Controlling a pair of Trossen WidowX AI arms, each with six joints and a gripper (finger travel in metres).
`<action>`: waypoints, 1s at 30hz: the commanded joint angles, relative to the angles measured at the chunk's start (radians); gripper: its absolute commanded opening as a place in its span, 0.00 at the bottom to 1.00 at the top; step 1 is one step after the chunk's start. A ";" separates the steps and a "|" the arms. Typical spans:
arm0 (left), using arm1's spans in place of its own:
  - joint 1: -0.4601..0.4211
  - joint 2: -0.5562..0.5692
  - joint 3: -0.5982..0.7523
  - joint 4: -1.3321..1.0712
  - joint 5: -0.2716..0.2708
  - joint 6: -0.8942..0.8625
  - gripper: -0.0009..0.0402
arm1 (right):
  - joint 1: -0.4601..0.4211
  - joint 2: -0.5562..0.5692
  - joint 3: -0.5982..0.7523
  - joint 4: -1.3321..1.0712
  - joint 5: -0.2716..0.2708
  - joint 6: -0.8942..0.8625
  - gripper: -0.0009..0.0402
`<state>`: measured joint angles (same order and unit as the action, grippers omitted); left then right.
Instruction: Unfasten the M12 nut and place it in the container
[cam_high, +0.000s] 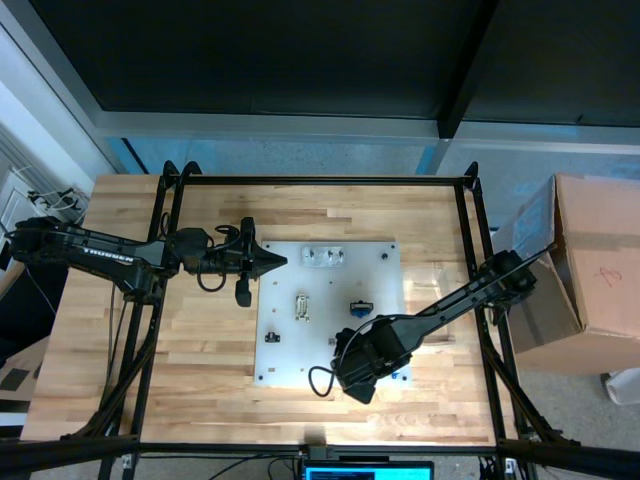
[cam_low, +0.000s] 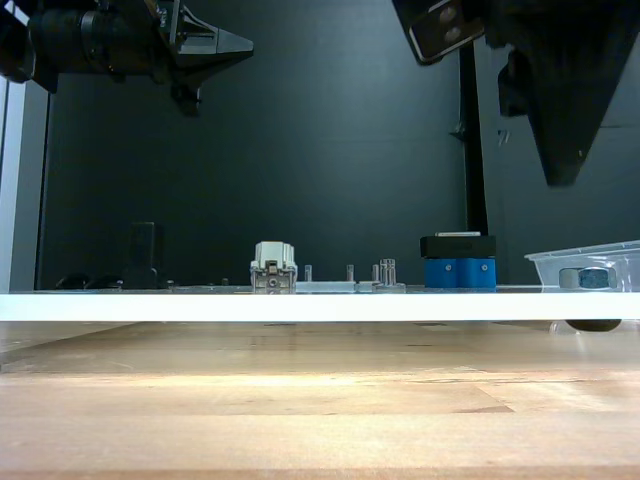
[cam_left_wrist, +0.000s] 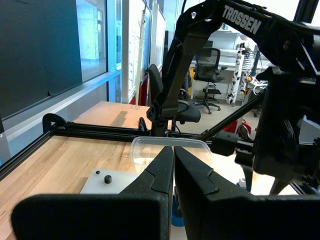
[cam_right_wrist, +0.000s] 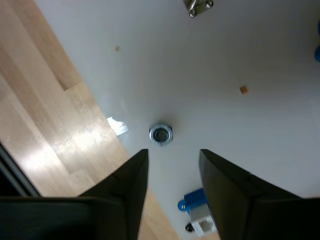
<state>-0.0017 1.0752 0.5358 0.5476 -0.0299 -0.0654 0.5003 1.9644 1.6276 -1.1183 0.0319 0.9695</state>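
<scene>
The right claw (cam_right_wrist: 173, 152) hangs wide open, empty, over the M12 nut (cam_right_wrist: 161, 134), apparently on its stud by the white board's (cam_right_wrist: 225, 60) near right edge, so an off-centre squeeze could slip off it; the left claw (cam_high: 280, 261), pinched together empty, hovers at its left edge.

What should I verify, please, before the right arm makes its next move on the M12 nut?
1. Right pincer open and empty: ok. Its fingers stand apart with nothing between them.
2. M12 nut lined up with the right pincer: ok. It sits on the white board, just beyond the fingertips, untouched.
3. Nut free of its stud: cannot tell. The right wrist view looks straight down on it.
4. Nut in the clear container: not ok. It is on the board.
5. Left pincer out of the way: ok. It is shut, raised over the board's left edge, apart from the right arm.
</scene>
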 joint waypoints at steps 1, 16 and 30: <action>0.000 0.000 0.000 0.000 0.000 0.000 0.02 | 0.003 0.029 0.000 0.018 -0.009 -0.012 0.50; 0.000 0.000 0.000 0.000 0.000 0.000 0.02 | 0.005 0.108 -0.011 0.079 -0.013 -0.066 0.57; 0.000 0.000 0.000 0.000 0.000 0.000 0.02 | 0.006 0.108 -0.033 0.095 -0.005 -0.142 0.41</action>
<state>-0.0017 1.0752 0.5358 0.5476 -0.0299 -0.0658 0.5064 2.0727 1.5951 -1.0241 0.0265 0.8303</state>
